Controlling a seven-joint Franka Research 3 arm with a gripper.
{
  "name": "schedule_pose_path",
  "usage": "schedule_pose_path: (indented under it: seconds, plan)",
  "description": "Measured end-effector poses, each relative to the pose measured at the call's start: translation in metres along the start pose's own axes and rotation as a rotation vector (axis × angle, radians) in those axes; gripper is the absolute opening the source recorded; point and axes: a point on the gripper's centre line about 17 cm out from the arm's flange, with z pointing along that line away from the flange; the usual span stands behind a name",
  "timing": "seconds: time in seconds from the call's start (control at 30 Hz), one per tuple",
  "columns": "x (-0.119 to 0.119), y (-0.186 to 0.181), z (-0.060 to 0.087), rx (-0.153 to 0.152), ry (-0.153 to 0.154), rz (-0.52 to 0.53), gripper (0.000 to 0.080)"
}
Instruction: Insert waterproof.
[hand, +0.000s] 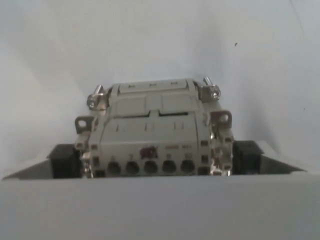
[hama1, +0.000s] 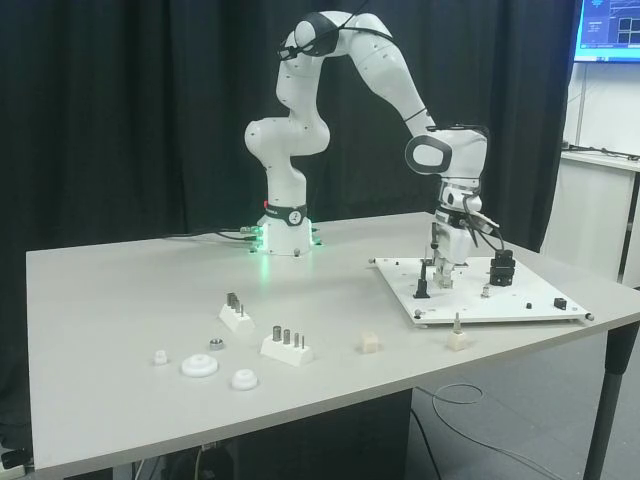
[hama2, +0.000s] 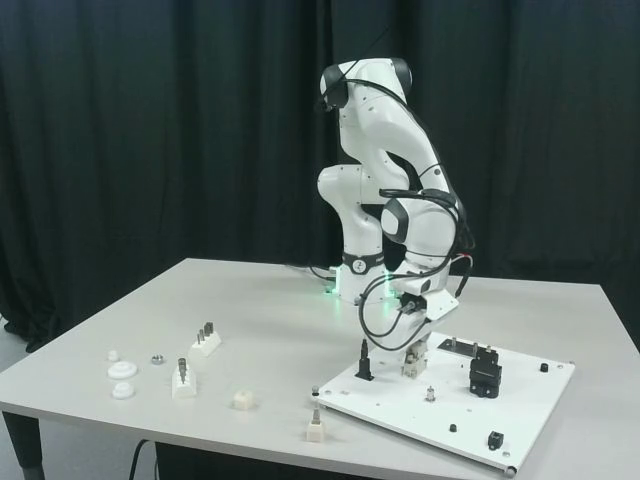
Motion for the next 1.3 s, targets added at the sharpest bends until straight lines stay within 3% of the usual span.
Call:
schedule_pose_path:
  seconds: [0.13,0.17,0.47,0.53,1.07,1.3]
  plan:
    - [0.001,0.000,0.003,0.000,-0.001,-0.014,0.0617]
    - [0.001,0.001,0.004,-0.001,-0.002,-0.016,0.0756]
    - [0.002,0.006,0.001,-0.007,-0.004,-0.016,0.0756]
    - [0.002,0.008,-0.002,-0.008,-0.010,-0.015,0.0798]
    - [-0.008,-0.001,-0.030,0.030,-0.102,0.017,0.0800]
    - [-0.015,0.001,-0.044,0.023,-0.124,0.048,0.0800]
